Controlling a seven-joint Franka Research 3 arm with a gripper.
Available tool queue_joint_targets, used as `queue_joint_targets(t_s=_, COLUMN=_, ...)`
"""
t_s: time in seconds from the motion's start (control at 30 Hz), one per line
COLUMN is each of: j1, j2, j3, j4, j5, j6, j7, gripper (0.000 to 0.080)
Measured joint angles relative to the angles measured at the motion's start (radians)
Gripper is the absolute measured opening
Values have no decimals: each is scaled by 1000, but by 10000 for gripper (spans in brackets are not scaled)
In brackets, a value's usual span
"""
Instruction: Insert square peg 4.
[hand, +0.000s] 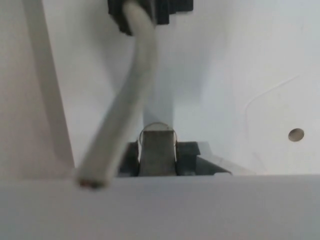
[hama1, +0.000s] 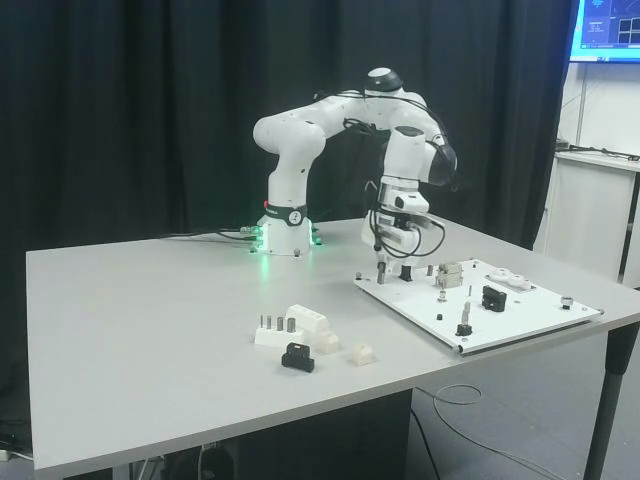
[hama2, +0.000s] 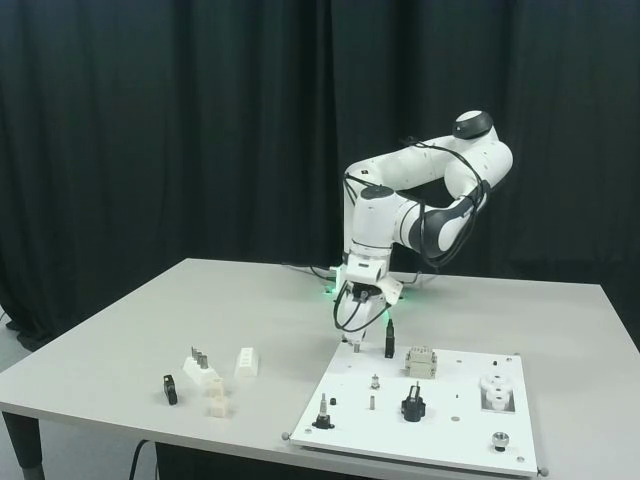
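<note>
- The white arm (hama1: 330, 125) reaches from its base (hama1: 283, 235) on the grey surface (hama1: 140, 310) and bends down over the near-base corner of the white board (hama2: 420, 420).
- The hand (hama2: 352, 330) hangs just above that corner of the board, pointing down.
- In the wrist view a grey metal peg (hand: 158, 152) stands upright between the fingertips, with dark pads at both sides; the hand appears clamped on the peg, though the contact is partly hidden by the cable (hand: 127, 105).
- The peg is low over the board; whether its tip touches the board or enters a hole cannot be told.
- A grey cable crosses the wrist view in front of the peg, running from a black fitting (hand: 150, 12).
- A round hole (hand: 296, 134) shows in the board, well apart from the peg.
- The board carries a grey block (hama2: 420, 361), a black knob (hama2: 411, 409), a white round part (hama2: 496, 391) and several upright pins (hama2: 373, 381).
- Off the board, a white holder (hama1: 295, 327) with upright pegs rests on the surface; a black part (hama1: 298, 357) and a small white block (hama1: 361, 352) lie just beside it.
- Green light (hama1: 262, 238) glows at the base.
</note>
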Motion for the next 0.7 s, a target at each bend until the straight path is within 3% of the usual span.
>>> queue_joint_targets(t_s=0.7, j1=-18, j2=0, j3=33, j4=6, j5=4, j6=31, j7=-10, gripper=154)
